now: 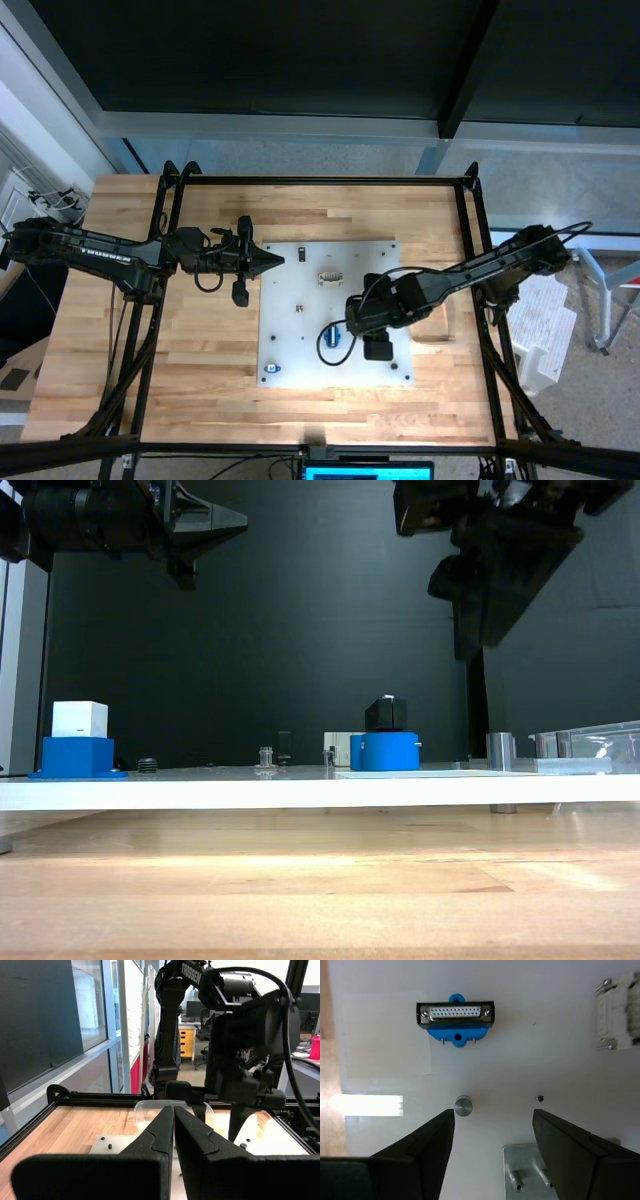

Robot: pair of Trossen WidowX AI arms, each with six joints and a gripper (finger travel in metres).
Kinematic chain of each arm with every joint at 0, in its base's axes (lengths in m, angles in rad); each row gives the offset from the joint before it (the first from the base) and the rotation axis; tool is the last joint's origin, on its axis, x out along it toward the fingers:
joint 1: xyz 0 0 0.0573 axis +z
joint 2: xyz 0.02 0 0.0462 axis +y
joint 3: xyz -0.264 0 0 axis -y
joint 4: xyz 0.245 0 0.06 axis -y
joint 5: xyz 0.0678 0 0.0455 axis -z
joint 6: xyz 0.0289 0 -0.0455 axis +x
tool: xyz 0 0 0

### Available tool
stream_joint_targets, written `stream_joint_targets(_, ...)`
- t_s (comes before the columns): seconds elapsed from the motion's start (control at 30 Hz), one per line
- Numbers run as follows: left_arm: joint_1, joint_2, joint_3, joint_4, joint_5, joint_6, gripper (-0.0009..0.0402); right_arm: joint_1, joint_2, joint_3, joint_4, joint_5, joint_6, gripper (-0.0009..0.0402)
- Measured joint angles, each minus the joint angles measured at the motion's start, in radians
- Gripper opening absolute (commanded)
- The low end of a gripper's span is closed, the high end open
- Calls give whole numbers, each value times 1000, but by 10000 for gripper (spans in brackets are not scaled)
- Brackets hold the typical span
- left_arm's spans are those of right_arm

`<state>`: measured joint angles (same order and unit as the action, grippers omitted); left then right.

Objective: Remove the 16mm cylinder and place in the container

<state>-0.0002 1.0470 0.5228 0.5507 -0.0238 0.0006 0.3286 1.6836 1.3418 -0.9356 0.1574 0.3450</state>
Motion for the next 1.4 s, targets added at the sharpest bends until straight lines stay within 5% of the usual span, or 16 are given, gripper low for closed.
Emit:
stream_joint_targets(0.53, 0, 0, 0, 0, 0, 0, 0, 22, 81, -2, 6, 0, 95, 224)
stream_joint_targets(1.4, 0, 0, 0, 0, 0, 0, 0, 37, 159, -63, 117, -27, 95, 210)
